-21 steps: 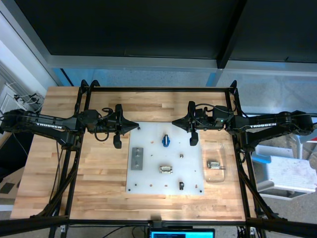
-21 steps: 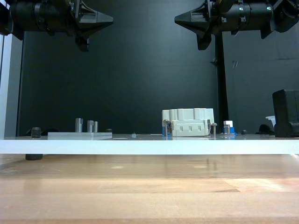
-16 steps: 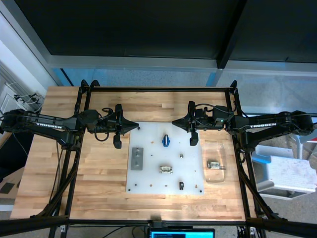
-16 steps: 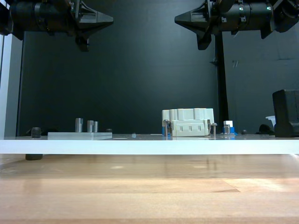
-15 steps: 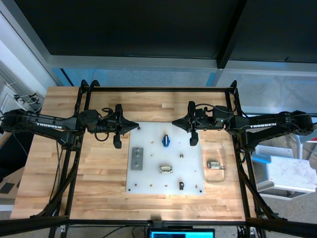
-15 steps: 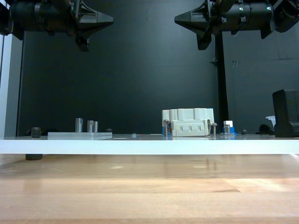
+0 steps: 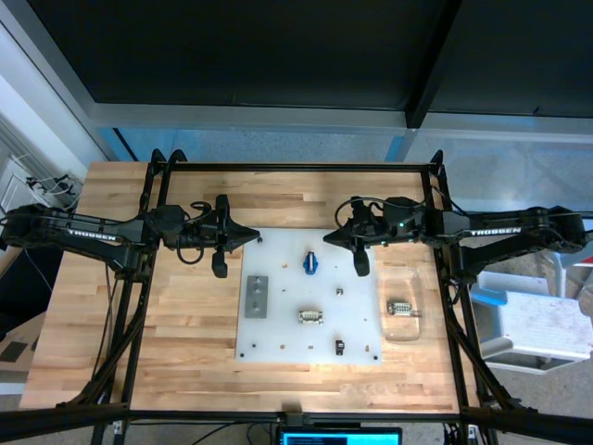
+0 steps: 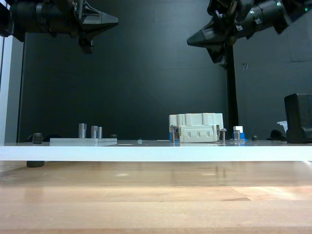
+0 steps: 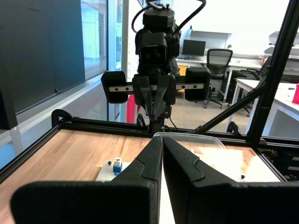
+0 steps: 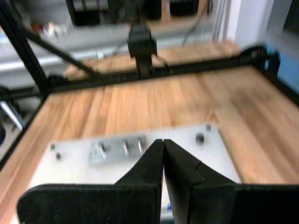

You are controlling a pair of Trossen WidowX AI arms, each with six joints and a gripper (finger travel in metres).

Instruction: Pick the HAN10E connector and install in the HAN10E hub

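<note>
The HAN10E connector (image 7: 399, 308), a small pale block, lies in a clear tray (image 7: 408, 336) on the wood just right of the white plate (image 7: 278, 348). The beige HAN10E hub (image 7: 310, 317) (image 8: 196, 127) is fixed near the plate's middle front, with silvery screws at its ends. My right gripper (image 7: 327, 238) (image 8: 189, 43) (image 10: 163, 141) hangs shut and empty high over the plate's back right, nose tipped down, well behind and left of the connector. High over the plate's back left edge, my left gripper (image 7: 252, 236) (image 8: 116, 20) (image 9: 162, 139) is also shut and empty.
A grey metal block (image 7: 256, 297) (image 10: 119, 147) with pegs sits on the plate's left side. A blue part (image 7: 310, 262) (image 9: 117, 165) stands at the plate's back middle, and a small black part (image 7: 340, 347) near its front. A black frame rims the table.
The right gripper has tipped its nose downward and dropped a little, shifting slightly toward the near side. The left arm and all the parts are where they were.
</note>
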